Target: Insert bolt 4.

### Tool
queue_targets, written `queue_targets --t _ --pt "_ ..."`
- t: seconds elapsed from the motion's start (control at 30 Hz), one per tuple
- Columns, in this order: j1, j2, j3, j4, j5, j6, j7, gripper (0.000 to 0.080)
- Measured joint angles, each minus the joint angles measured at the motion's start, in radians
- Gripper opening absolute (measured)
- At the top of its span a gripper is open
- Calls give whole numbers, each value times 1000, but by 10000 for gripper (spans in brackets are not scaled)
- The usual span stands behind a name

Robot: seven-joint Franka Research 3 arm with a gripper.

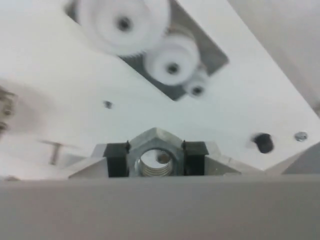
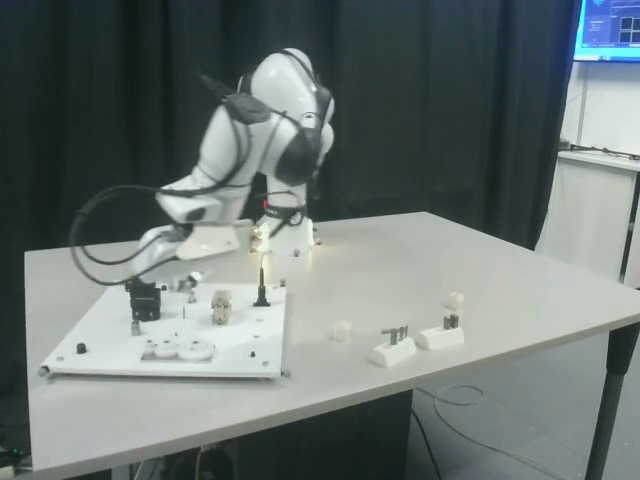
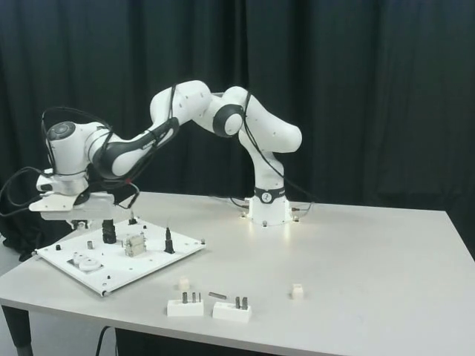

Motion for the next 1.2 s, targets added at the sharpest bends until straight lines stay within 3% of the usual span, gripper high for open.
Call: queue_targets --t 0.27,0.77,1.2 --pt "-69 0 -27 -28 58 97 -97 225" --pt "-143 1 -112 -112 232 257 -283 225" --pt "-205 10 -122 -153 387 342 -407 225"
